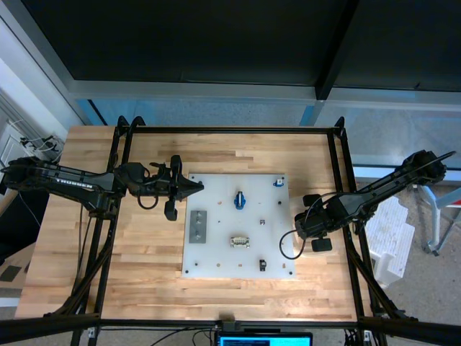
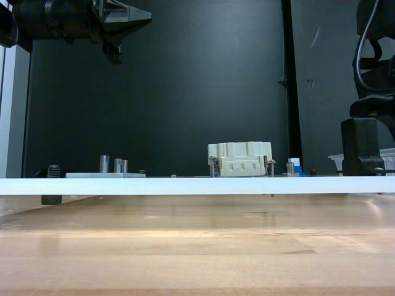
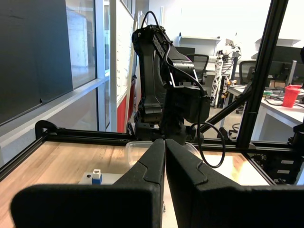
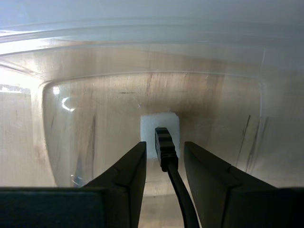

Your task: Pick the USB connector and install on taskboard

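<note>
Right gripper (image 4: 164, 144) reaches into a clear plastic tray (image 4: 85, 109), fingers parted either side of the dark USB connector (image 4: 166, 153) — not clamping it. Left gripper (image 1: 197, 186) — fingers pressed together — hovers above the taskboard (image 1: 216, 256) at its left edge.

USB connector (image 4: 165, 147) — black, cabled, in clear tray (image 4: 95, 104) | taskboard (image 1: 220, 261) — white, flat on table (image 1: 108, 252)

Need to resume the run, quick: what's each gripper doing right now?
Left gripper: shut, holding nothing, raised near the large flat white taskboard.
Right gripper: open, straddling the tiny dark USB connector in the clear plastic tray.
</note>
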Robot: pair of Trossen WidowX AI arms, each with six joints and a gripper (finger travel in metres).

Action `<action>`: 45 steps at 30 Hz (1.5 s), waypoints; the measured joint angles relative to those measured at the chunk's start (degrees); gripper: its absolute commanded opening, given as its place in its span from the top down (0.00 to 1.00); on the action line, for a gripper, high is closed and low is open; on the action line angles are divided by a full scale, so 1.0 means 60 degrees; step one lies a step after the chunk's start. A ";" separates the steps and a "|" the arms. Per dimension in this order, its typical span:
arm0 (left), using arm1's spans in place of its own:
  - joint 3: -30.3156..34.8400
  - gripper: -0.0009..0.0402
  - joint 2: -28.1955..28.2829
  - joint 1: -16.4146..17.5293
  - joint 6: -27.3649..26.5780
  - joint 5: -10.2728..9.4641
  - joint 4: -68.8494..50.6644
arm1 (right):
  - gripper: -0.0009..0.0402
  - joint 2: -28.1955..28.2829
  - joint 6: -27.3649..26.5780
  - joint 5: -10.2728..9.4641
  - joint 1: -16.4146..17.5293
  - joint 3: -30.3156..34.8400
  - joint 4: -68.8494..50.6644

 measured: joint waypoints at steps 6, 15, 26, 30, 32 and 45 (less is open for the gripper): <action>0.0000 0.98 0.0000 0.0000 0.0000 0.0000 -0.0004 | 0.88 -0.0015 0.0000 0.0000 0.0000 -0.0004 -0.0004; 0.0000 0.98 0.0000 0.0000 0.0000 0.0000 -0.0004 | 0.97 -0.0018 0.0000 -0.0004 0.0000 -0.0004 -0.0004; 0.0000 0.98 -0.0004 0.0000 0.0000 0.0000 -0.0004 | 0.98 -0.0175 0.0004 -0.0004 0.0000 -0.0007 -0.0015; 0.0000 0.98 0.0000 0.0000 0.0004 0.0000 -0.0004 | 0.98 -0.0273 0.0025 -0.0004 0.0000 -0.0007 -0.0036; 0.0000 0.98 0.0000 0.0000 0.0000 0.0004 -0.0004 | 0.98 -0.0299 0.0029 -0.0007 0.0000 -0.0007 -0.0047; 0.0000 0.98 0.0000 0.0000 0.0004 0.0004 0.0000 | 0.98 -0.0703 0.0109 -0.0004 0.0000 -0.0007 -0.0208</action>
